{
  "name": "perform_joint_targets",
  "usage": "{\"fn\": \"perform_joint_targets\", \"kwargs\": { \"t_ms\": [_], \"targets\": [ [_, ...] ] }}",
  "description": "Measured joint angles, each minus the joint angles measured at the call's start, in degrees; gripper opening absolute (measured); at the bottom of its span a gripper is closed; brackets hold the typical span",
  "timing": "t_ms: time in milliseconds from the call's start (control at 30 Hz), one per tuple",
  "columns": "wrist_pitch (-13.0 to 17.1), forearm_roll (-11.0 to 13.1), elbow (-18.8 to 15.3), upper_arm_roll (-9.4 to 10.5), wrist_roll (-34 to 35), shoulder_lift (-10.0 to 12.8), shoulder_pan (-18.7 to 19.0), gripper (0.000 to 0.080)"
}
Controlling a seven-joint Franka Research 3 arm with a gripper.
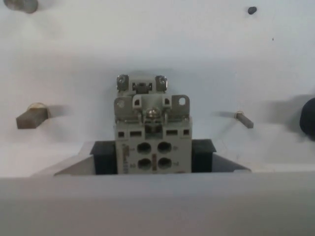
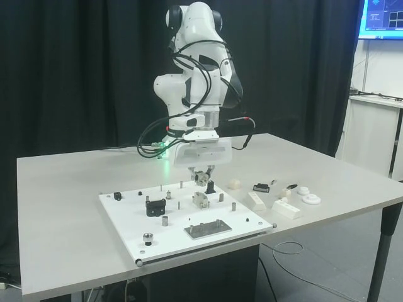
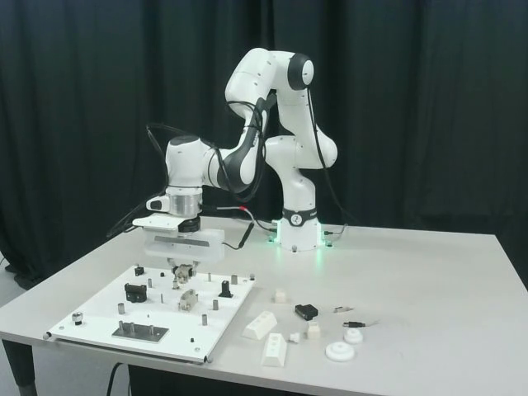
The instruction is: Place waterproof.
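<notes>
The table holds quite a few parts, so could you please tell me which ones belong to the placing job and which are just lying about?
In the job:
- gripper, shut on the connector
- connector
- white board

Lying about:
- white blocks beside the board
- white rings
- small black part
- metal plate on the board

Count, room views: one white board (image 3: 99,334) on the grey table (image 3: 429,280). One metal plate (image 3: 139,332) on the board. Two white blocks (image 3: 261,324) beside it. Two white round discs (image 3: 340,351). One white arm (image 3: 247,157).
</notes>
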Motion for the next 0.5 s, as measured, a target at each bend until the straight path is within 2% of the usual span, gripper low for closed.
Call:
{"fn": "perform_joint_targets", "kwargs": {
  "t_ms": [500],
  "targets": [
    [0.45, 0.03, 0.0, -0.02, 0.61, 0.01, 0.0, 0.0311]
  ]
}}
